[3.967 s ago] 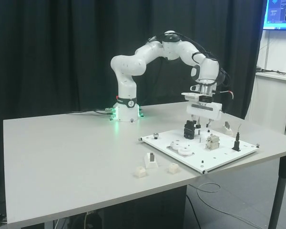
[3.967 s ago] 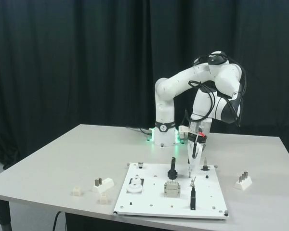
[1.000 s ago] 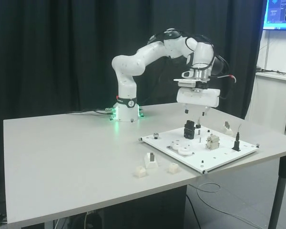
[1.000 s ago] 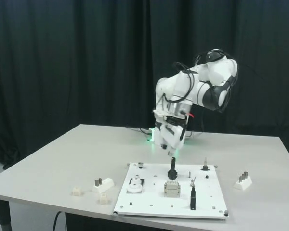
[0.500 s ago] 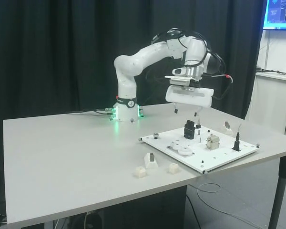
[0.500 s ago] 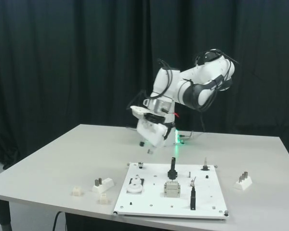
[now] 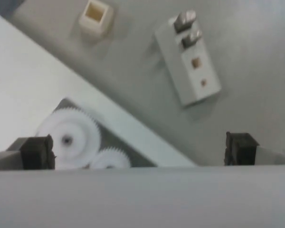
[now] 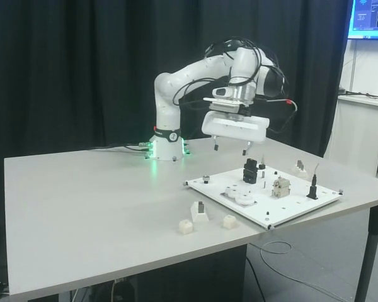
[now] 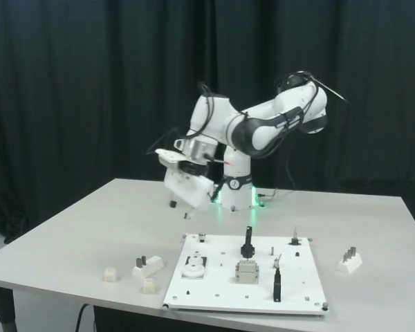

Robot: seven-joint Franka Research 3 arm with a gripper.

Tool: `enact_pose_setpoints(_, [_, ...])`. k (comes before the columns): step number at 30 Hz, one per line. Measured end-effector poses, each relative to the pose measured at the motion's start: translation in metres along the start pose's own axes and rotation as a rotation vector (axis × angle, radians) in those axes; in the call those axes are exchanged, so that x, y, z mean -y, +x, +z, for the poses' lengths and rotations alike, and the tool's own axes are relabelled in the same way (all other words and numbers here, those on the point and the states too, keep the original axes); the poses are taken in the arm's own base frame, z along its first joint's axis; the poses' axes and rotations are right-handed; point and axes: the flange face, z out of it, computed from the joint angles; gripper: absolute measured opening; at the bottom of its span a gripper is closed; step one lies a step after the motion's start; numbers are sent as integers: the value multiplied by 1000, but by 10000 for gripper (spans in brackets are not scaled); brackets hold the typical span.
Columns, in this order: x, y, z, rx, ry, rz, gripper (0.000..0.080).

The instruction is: Pick square peg 3.

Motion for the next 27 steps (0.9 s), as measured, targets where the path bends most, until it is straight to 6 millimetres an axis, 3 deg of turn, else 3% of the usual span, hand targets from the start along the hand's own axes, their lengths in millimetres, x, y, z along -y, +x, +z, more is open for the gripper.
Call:
enact_pose_setpoints(17, [14, 66, 27, 59, 19, -200, 800])
enact_pose_setpoints(27, [11, 96, 48, 90, 8, -308, 800])
